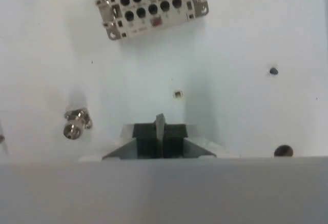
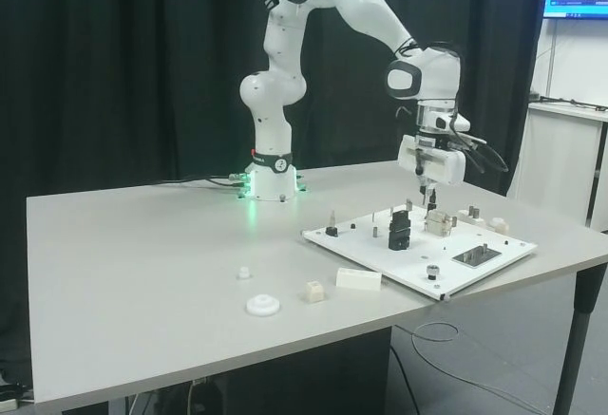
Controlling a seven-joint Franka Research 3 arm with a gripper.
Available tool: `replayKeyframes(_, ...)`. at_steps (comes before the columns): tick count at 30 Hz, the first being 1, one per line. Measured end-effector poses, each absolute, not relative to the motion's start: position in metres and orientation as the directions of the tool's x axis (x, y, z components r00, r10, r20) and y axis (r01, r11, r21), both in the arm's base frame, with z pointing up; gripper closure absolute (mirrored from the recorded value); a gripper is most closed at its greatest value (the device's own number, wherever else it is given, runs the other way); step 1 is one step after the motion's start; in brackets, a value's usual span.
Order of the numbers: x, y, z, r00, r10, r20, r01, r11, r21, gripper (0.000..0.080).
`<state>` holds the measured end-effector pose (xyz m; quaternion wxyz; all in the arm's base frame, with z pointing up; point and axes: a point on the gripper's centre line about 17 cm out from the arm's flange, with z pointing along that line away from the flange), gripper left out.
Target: Insert square peg 1.
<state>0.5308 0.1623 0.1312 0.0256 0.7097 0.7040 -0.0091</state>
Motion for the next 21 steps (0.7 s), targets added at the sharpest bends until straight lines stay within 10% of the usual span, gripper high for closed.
replayKeyframes(21,0.5239,0.1606,0.1229,-0.014,1.0,-0.024,1.0,0.014,0.023,0.0777)
